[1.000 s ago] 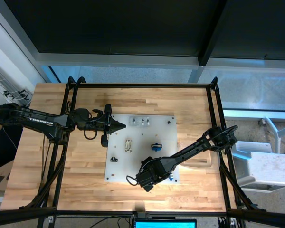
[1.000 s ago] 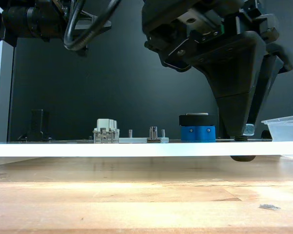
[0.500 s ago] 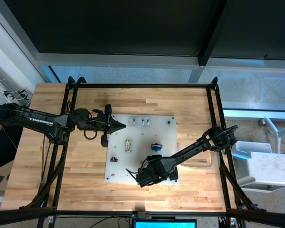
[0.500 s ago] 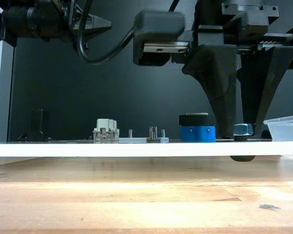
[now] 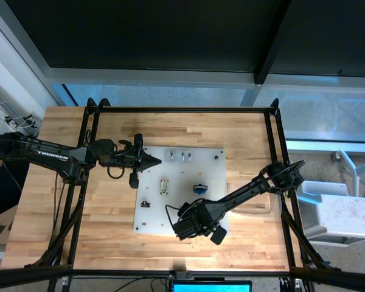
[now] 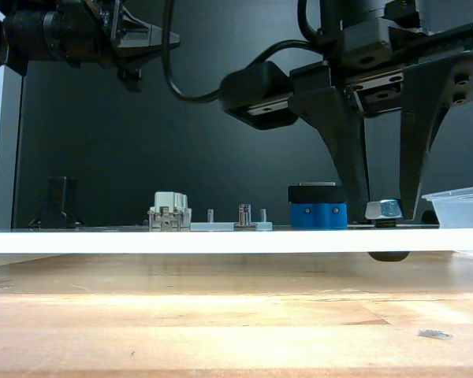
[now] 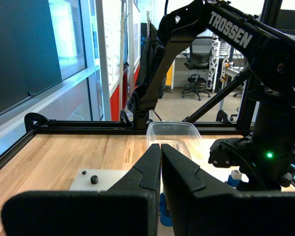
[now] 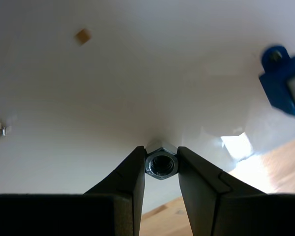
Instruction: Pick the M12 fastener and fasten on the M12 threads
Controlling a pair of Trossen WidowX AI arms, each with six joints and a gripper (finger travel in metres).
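The M12 fastener (image 8: 161, 164), a small silver hex nut, is pinched between the two fingers of my right gripper (image 8: 161, 158). In the low view the nut (image 6: 383, 209) sits just above the white board (image 6: 221, 239), with a bit of the black stud (image 6: 386, 223) under it. I cannot tell whether it is threaded on. From above, the right gripper (image 5: 194, 220) points down at the board's near right edge and hides the nut. My left gripper (image 5: 153, 162) hovers shut over the board's far left edge, its fingers (image 7: 152, 164) pressed together.
A blue block (image 6: 318, 214) stands just left of the nut. A clear container (image 6: 459, 203) lies right of the board (image 5: 170, 207). A grey connector (image 6: 167, 213) and a silver post (image 6: 245, 215) stand mid-board. A black frame (image 5: 91, 182) rings the wooden table.
The right gripper has turned about its own axis with the nut held in place; its camera housing has swung round to the near right. The left arm has not moved.
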